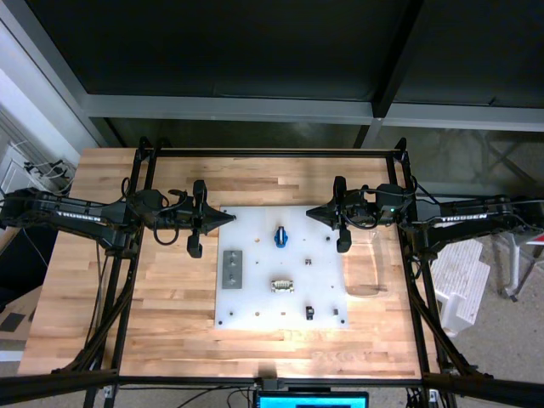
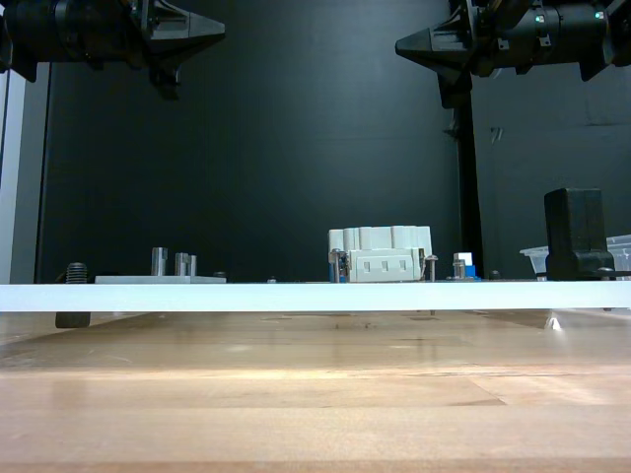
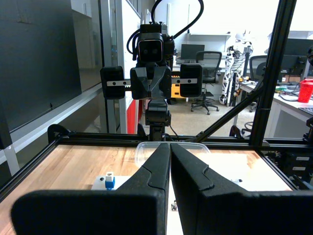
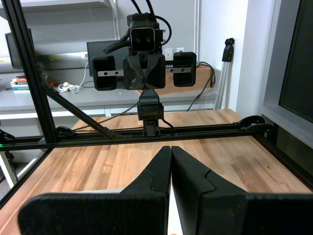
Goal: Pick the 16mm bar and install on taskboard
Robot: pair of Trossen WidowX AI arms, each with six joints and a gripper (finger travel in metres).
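Note:
My left gripper [image 1: 231, 218] hangs high over the left edge of the white taskboard [image 1: 255, 319], pointing right; its fingers are shut with nothing between them [image 3: 170, 147]. My right gripper [image 1: 309, 212] hangs high over the board's back part, pointing left, also shut and empty [image 4: 171, 149]. Both stand well above the board in the low view, the left gripper [image 2: 222, 34] and the right gripper [image 2: 398, 45]. Short metal pegs [image 2: 158, 261] stand on a grey block [image 1: 231, 270] at the board's left. I cannot tell which piece is the 16mm bar or where it lies.
On the board sit a blue part [image 1: 280, 236], a white connector [image 1: 282, 286] and a black block [image 2: 577, 232]. A clear plastic tray [image 1: 374, 265] lies on the wood by the board's right edge. A black frame [image 1: 136, 255] rings the table.

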